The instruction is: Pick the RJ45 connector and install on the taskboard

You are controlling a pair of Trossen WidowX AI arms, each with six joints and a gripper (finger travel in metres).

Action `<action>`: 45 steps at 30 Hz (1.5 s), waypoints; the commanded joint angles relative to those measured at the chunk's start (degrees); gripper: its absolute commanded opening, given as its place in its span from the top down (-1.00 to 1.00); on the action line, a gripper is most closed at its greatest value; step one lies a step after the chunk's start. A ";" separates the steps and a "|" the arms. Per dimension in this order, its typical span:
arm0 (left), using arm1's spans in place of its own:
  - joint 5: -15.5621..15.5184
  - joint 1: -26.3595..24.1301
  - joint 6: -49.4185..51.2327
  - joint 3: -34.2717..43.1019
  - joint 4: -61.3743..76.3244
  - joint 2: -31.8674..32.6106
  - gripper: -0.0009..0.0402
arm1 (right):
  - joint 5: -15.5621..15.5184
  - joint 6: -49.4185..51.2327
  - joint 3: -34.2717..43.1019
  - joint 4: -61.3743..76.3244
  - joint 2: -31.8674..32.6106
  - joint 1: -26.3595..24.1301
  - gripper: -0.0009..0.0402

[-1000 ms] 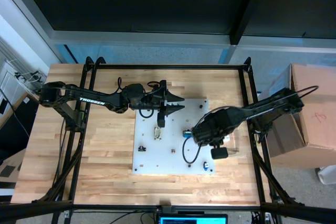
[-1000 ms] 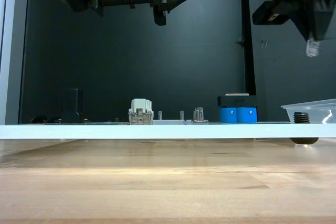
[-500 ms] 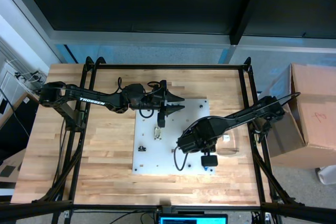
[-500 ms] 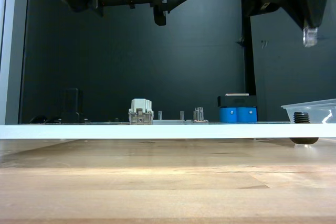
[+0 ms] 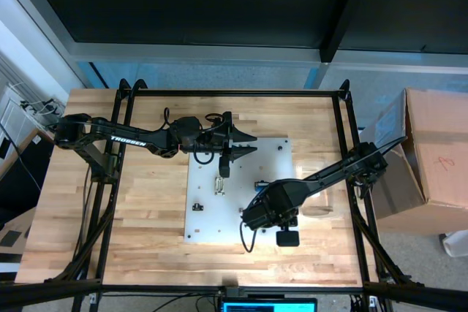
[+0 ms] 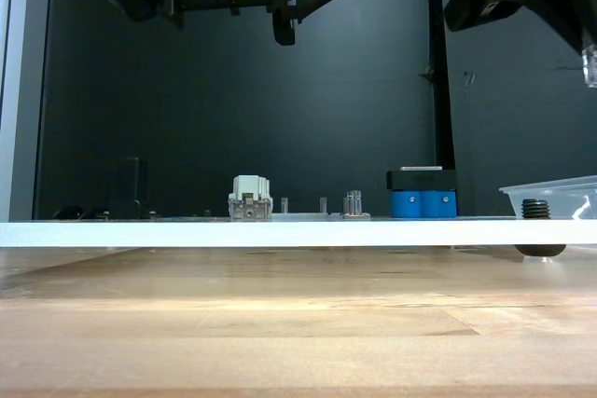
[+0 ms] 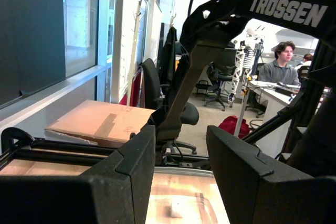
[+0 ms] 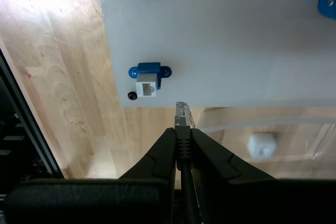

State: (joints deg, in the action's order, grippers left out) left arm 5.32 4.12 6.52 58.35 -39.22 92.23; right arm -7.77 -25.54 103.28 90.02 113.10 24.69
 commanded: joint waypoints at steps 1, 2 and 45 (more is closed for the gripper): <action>0.02 0.02 -0.02 0.00 0.02 0.02 0.32 | 0.15 -0.68 -0.39 0.26 -0.02 0.81 0.96; 0.02 0.00 -0.02 0.00 0.00 0.02 0.32 | 0.17 -0.85 -0.63 0.22 -0.02 1.07 0.96; 0.00 0.00 -0.02 0.00 0.02 0.02 0.32 | 1.66 -0.98 -4.17 -5.60 2.95 5.55 0.96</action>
